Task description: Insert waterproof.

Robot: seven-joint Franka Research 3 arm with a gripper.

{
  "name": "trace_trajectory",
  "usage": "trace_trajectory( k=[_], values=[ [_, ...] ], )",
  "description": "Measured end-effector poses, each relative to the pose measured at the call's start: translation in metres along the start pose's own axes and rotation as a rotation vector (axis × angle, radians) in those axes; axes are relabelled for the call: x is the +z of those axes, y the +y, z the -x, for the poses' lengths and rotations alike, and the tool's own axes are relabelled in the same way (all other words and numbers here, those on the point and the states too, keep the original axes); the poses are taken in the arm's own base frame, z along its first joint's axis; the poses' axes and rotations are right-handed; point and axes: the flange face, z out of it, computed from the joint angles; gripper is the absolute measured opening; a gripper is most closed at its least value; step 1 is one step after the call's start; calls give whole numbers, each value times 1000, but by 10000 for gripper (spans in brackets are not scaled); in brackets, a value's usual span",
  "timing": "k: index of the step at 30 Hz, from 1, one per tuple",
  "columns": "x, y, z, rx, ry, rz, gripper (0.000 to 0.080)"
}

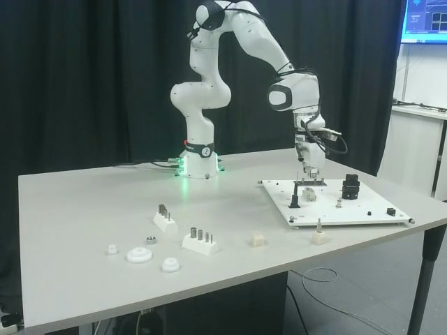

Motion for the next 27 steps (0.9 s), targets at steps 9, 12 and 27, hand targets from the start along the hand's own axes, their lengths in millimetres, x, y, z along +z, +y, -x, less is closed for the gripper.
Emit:
trace_trajectory(
  k=[9,12,27],
  values=[
    [8,0,1,-12,-14,-8,619],
    [12,0,2,-11,-22,-11,619],
    [27,3,6,23,-50,-28,619]
  ],
)
